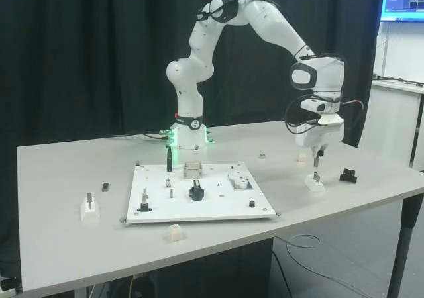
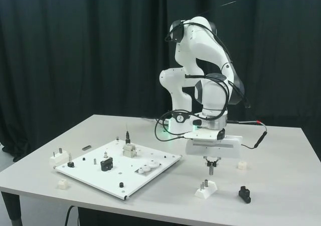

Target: Insert round peg 4.

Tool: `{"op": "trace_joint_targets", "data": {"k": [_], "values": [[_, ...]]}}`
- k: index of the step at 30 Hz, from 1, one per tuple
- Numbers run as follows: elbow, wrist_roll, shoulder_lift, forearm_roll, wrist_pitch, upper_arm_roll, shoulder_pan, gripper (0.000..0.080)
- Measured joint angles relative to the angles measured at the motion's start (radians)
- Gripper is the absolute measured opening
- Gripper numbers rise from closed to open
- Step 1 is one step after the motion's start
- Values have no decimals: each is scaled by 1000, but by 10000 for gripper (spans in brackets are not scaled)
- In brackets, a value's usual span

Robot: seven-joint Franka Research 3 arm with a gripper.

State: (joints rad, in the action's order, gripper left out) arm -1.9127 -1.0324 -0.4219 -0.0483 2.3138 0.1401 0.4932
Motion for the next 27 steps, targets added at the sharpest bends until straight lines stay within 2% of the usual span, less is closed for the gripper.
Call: {"op": "trace_joint_targets", "data": {"k": [27], "values": [[0,0,10,0,-2,0,1,146]]}}
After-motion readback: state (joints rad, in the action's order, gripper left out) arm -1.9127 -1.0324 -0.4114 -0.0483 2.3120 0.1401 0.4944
